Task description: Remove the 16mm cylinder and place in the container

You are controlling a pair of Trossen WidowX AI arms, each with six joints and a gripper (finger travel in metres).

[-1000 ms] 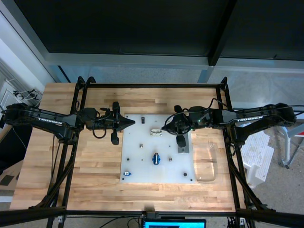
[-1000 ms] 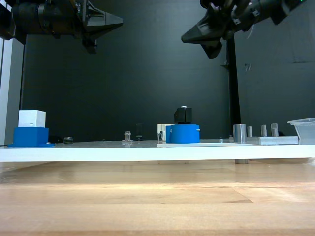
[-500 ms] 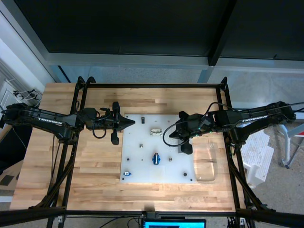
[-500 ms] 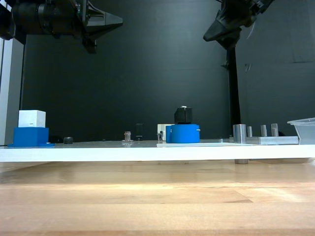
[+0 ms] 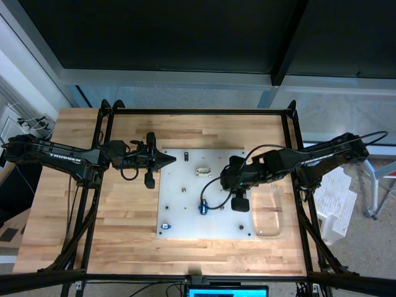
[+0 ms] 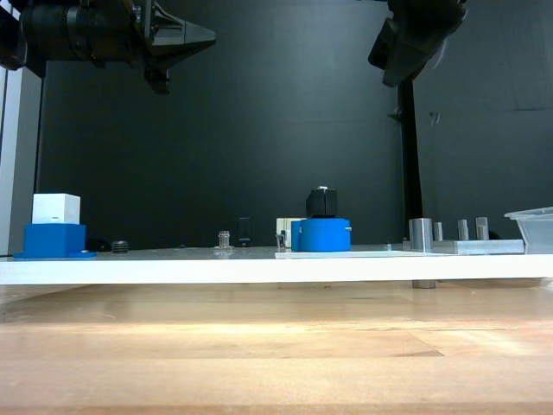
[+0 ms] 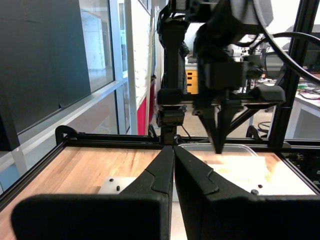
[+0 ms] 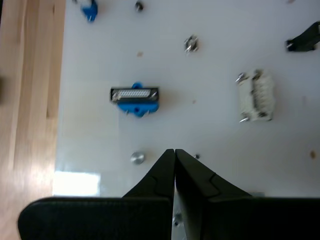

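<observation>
The 16mm cylinder (image 6: pixel 420 233) stands upright on the white board (image 5: pixel 185 213), a short silver rod right of the blue fitting (image 6: pixel 324 235). In the right wrist view its round top (image 8: pixel 137 158) lies just beside the tip of my right gripper (image 8: pixel 174 151), which is shut and empty. That gripper (image 6: pixel 377 62) hangs high above the board (image 5: pixel 225 183). The container (image 5: pixel 270 213), a clear tub, sits off the board's right edge (image 6: pixel 531 226). My left gripper (image 5: pixel 173 159) is shut and parked high over the board's left edge (image 6: pixel 212 36) (image 7: pixel 174 148).
A grey block with thin pegs (image 6: pixel 484 246) lies right of the cylinder. The board also holds a white connector (image 5: pixel 202 169) and a blue base with a white cube (image 6: pixel 54 229). A black frame (image 5: pixel 104 124) borders the table.
My right arm has swung toward the near side, carrying its gripper from the board's back to over the blue fitting and cylinder. The left arm has not moved.
</observation>
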